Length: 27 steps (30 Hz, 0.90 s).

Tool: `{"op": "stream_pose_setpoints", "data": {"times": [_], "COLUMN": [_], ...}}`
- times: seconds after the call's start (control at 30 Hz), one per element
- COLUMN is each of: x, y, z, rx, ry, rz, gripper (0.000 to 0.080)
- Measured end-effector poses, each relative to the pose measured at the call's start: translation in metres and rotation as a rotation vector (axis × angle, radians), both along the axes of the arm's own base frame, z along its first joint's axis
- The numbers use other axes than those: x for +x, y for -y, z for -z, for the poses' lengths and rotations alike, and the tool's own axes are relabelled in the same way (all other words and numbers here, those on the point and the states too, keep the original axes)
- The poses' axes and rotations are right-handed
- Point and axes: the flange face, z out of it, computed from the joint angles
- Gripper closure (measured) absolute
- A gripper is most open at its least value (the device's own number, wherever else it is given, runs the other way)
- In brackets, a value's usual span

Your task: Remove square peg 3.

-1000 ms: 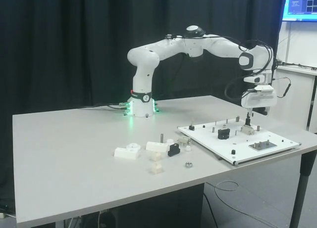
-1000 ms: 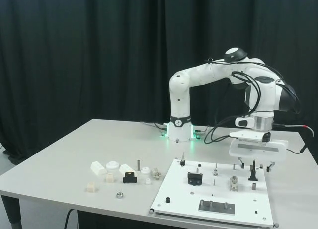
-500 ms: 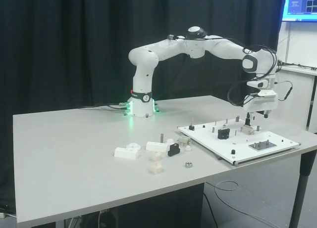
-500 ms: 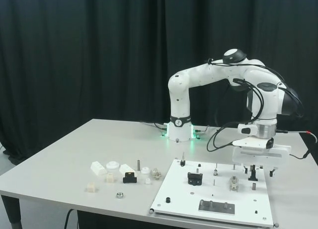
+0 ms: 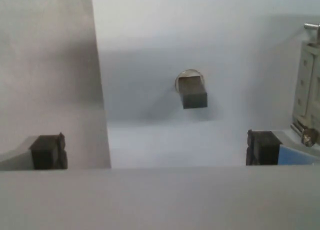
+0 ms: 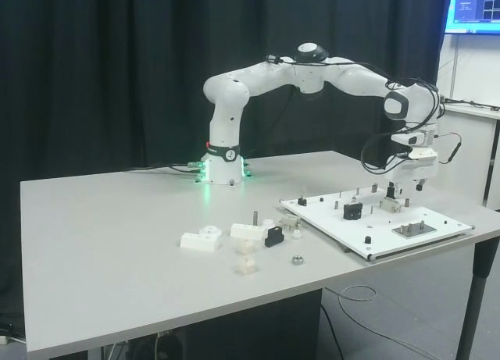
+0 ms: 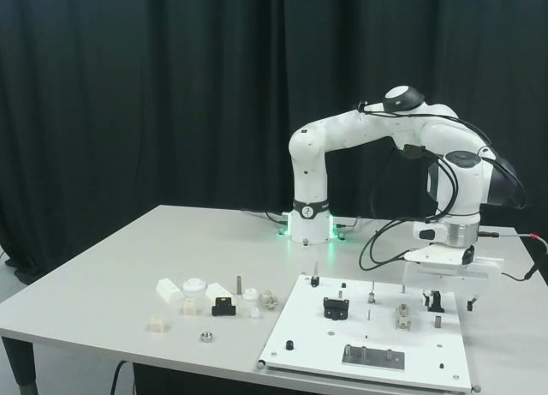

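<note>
Grey table [image 6: 117,227] carried your white board [image 7: 300,331]; square peg 3 [image 5: 193,92] sat seated in it, unremoved. Your gripper [image 5: 155,147] hovered above, fingers [image 5: 47,151] spread wide and empty, grasp and lift pending.

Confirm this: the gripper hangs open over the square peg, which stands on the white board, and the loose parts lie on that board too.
One thing is wrong: the loose parts lie on the grey table beside the board, not on it, as the second room view shows. The rest holds: the gripper hangs open over the square peg, which stands on the white board.
</note>
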Motion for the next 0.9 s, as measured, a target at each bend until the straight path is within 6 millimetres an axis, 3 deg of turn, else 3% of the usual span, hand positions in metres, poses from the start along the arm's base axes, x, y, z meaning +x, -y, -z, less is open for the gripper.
{"op": "stream_pose_setpoints", "data": {"times": [0.9], "x": [0.016], "y": [0.01], "z": [0.015], "rx": [0.006], "ry": [-0.017], "rz": [-0.01], "gripper": [0.0003]}}
